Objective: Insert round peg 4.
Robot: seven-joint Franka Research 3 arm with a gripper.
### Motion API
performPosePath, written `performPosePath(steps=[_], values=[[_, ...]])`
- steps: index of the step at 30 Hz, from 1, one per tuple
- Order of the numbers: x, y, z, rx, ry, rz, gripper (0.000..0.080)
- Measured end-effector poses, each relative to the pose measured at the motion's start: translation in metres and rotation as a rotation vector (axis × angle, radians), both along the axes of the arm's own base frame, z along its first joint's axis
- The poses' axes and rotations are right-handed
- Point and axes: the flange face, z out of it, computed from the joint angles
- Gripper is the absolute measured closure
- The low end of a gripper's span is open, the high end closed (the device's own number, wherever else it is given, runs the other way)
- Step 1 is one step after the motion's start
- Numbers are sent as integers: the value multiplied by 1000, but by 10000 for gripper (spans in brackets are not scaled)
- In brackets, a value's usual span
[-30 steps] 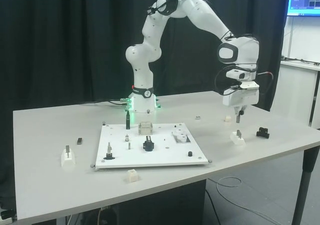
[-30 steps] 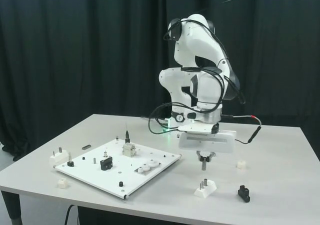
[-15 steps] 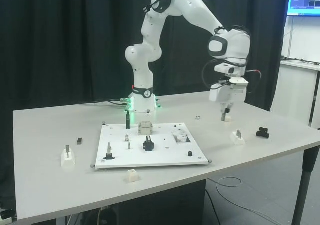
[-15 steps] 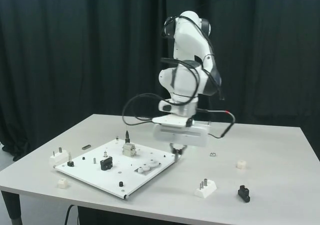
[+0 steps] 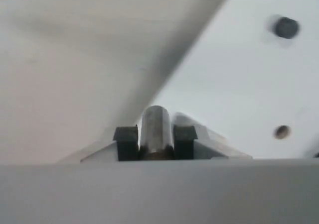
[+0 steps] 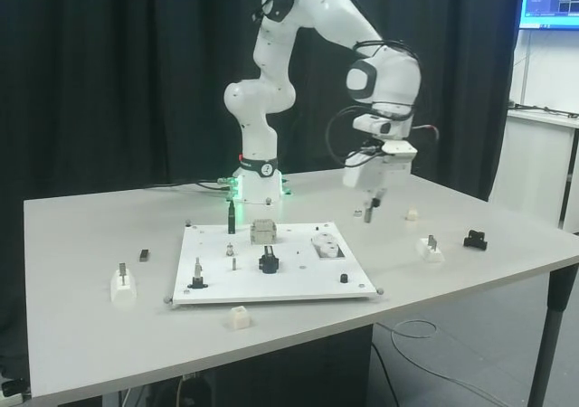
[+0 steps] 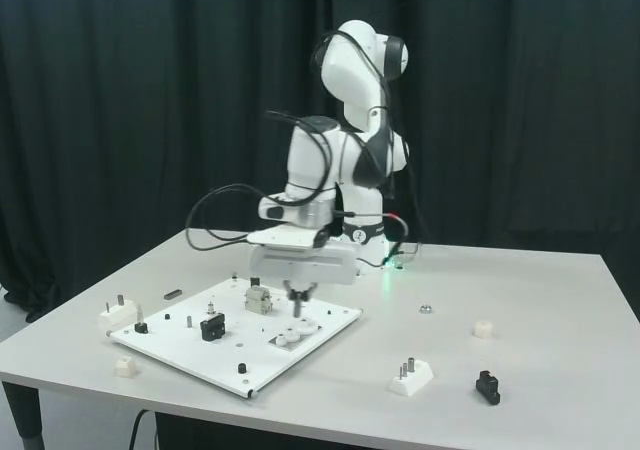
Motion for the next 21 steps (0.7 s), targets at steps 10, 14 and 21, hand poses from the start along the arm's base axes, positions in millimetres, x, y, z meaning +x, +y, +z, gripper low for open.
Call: performPosePath(steps=[10,14,21], values=[[-4,-58,-5,4,18,99,656],[-8,-78,-11,5,14,122,656],[-16,-106,-23,5,-5,144,656]])
